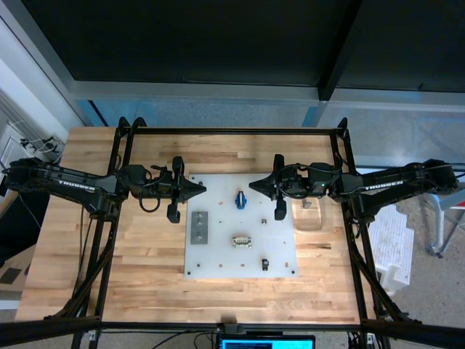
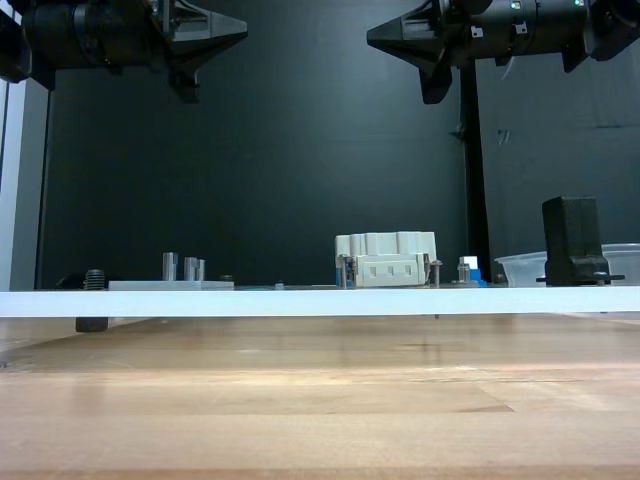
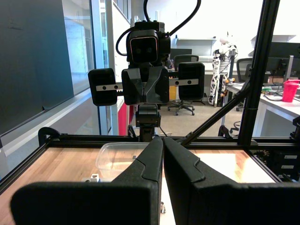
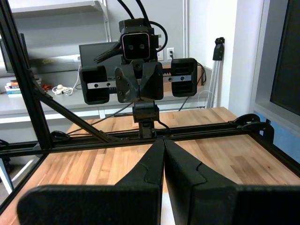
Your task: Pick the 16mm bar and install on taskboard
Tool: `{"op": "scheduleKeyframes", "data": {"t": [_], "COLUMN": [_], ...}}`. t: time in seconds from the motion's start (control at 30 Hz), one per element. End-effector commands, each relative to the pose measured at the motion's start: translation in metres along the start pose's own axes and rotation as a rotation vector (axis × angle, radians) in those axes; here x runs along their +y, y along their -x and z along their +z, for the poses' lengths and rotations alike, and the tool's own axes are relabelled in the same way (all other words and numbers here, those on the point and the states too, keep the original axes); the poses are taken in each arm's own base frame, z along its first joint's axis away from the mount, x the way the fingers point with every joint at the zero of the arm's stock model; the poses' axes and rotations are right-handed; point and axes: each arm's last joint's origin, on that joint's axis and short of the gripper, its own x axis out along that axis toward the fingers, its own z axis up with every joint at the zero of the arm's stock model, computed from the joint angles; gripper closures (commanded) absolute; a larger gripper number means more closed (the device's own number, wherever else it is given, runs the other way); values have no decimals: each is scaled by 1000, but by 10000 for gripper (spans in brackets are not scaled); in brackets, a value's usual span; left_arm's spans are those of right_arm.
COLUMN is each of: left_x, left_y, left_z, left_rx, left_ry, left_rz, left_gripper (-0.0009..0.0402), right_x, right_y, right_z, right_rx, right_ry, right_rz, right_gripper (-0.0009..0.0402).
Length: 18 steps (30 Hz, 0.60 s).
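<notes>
Left gripper [image 1: 202, 186]: fingers pressed together on nothing, held high over the far left edge of the taskboard [image 1: 218, 258], tips pointing right.
Right gripper [image 1: 253, 185]: also closed and empty, high over the far part of the board, tips pointing left. The two face each other tip to tip but well apart.
Reason for the pose: it looks like a parked stance. Both grippers hang well above every fixture, so neither one blocks the board.
16mm bar [image 1: 306, 205]: probably the small grey piece lying in the clear plastic tray [image 1: 309, 224], though it is too small to be sure.
Tray position: on the table [image 1: 109, 254] just beside the board's right edge, under the right arm's reach. I judge that arm the natural one for the pick.
Grey metal block [image 1: 198, 226]: on the left part of the board. The low view shows short pegs [image 2: 170, 266] standing upright on it, so it is likely where the bar goes.
Blue part [image 1: 239, 198]: just near of the gap between the fingertips.
Stage: the pick has not begun.
Next move: the fingers must part and come down into the tray. So small a peg needs a centred pinch or it may roll away.
</notes>
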Motion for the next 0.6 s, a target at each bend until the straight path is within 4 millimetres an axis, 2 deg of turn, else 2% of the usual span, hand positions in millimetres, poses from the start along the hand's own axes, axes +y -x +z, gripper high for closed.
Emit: {"op": "scheduleKeyframes", "data": {"t": [0.03,0.6], "left_x": [0,0], "left_y": [0,0], "left_z": [0,0], "left_rx": [0,0], "left_ry": [0,0], "left_rz": [0,0], "left_gripper": [393,393], "right_x": [0,0], "right_y": [0,0], "right_z": [0,0], "right_rx": [0,0], "right_ry": [0,0], "right_rz": [1,1], "right_gripper": [393,393]}}
